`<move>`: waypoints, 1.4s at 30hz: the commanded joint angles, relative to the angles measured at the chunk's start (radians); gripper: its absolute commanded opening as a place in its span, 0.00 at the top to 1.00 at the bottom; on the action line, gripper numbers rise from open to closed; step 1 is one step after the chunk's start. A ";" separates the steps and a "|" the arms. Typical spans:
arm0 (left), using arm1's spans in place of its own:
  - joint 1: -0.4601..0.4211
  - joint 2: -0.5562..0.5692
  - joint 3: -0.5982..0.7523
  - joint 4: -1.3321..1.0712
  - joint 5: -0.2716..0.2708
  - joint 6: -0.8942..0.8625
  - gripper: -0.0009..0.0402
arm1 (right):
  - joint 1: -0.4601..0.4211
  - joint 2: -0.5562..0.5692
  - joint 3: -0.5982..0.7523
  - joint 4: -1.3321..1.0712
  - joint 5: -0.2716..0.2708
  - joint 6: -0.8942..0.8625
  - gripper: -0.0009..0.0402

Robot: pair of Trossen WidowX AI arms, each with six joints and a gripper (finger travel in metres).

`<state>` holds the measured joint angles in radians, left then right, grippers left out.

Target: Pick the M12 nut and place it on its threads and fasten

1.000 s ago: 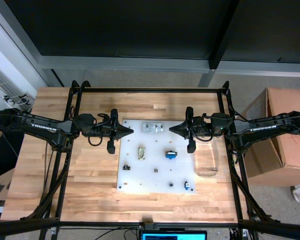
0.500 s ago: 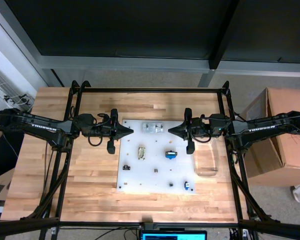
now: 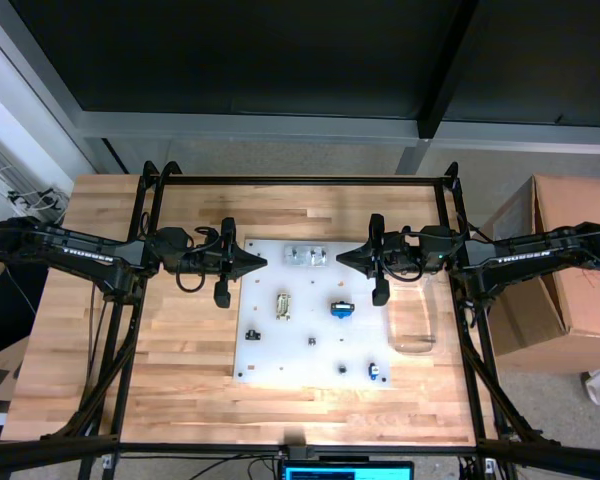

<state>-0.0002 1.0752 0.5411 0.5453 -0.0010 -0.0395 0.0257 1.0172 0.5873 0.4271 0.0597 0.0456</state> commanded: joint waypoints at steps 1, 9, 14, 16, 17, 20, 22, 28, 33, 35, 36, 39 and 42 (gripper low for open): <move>0.000 0.000 0.000 0.000 0.000 0.000 0.98 | 0.000 0.000 0.000 -0.004 0.000 -0.002 0.98; 0.000 0.000 0.000 0.000 0.000 0.000 0.98 | 0.000 0.000 0.000 -0.005 0.000 -0.001 0.98; 0.000 0.000 0.000 0.000 0.000 0.000 0.98 | 0.000 0.000 0.000 -0.023 0.000 -0.001 0.98; 0.000 0.000 0.000 0.000 0.000 0.000 0.98 | 0.000 0.000 0.000 -0.023 0.000 -0.001 0.98; 0.000 0.000 0.000 0.000 0.000 0.000 0.98 | 0.001 0.000 0.000 -0.023 0.000 -0.001 0.98; 0.000 0.000 0.000 0.000 0.000 0.000 0.98 | 0.000 0.000 0.000 -0.023 0.000 -0.001 0.98; 0.000 0.000 0.000 0.000 0.000 0.000 0.98 | 0.000 0.000 0.000 -0.023 0.000 -0.001 0.98; 0.000 0.000 0.000 0.000 0.000 0.000 0.98 | 0.001 0.000 0.000 -0.023 0.000 -0.001 0.98; 0.000 0.000 0.000 0.000 0.000 0.000 0.98 | 0.000 0.000 0.000 -0.023 0.000 -0.001 0.98; 0.000 0.000 0.000 0.000 0.000 0.000 0.98 | 0.001 0.000 0.000 -0.023 0.000 -0.001 0.98; 0.000 0.000 0.000 0.000 0.000 0.000 0.98 | 0.001 0.000 0.000 -0.023 0.000 -0.001 0.98; 0.000 0.000 0.000 0.000 0.000 0.000 0.98 | 0.000 0.000 0.000 -0.023 0.000 -0.001 0.98; 0.000 0.000 0.000 0.000 0.000 0.000 0.98 | 0.001 0.000 0.000 -0.023 0.000 -0.001 0.98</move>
